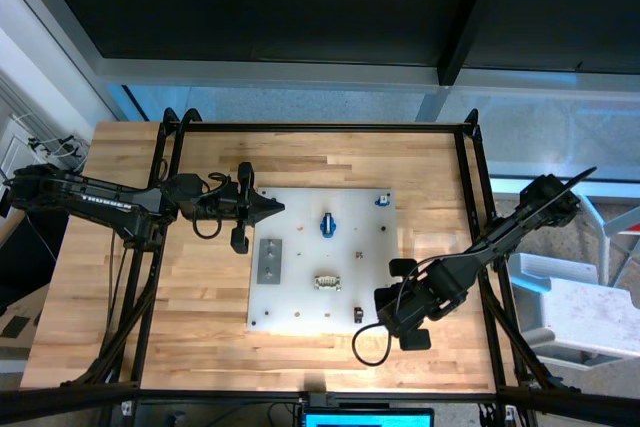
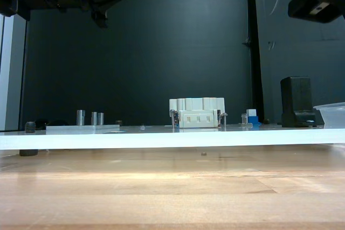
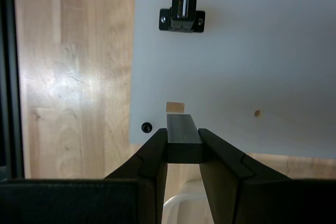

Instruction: Pick the 16mm bar from the taskboard and place it in the container

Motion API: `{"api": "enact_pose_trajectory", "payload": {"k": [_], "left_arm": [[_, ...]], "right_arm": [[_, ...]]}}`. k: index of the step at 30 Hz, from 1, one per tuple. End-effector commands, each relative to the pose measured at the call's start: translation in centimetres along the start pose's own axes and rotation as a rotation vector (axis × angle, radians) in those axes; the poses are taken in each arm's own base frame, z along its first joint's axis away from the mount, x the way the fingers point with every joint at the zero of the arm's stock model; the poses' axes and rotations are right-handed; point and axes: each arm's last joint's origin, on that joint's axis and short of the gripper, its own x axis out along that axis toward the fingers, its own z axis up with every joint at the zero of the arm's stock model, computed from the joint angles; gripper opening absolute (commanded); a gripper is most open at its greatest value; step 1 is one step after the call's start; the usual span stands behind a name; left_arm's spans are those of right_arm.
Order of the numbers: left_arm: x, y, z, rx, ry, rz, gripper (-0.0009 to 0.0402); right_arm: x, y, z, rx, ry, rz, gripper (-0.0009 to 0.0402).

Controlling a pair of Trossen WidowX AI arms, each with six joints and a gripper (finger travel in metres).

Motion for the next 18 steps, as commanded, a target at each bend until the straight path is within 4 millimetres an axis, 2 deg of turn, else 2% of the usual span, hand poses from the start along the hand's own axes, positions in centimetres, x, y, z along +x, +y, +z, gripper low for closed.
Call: {"api": "enact_pose_trajectory", "payload": {"k": [1, 11, 18], "left_arm": [[0.0, 0.0, 0.0, 0.0, 0.0, 0.0, 0.0], [0.0, 0.0, 0.0, 0.0, 0.0, 0.0, 0.0], [0.0, 0.0, 0.0, 0.0, 0.0, 0.0, 0.0]], "right_arm": [[-0.8, -0.3, -0.1, 0.011, -0.016, 0.01, 0.0018], [-1.6, -0.8, -0.5, 0.015, -0.011, 0.007, 0.0018], [-2.1, -1.9, -1.1, 0.095, -0.005, -0.003, 0.0018]]}}
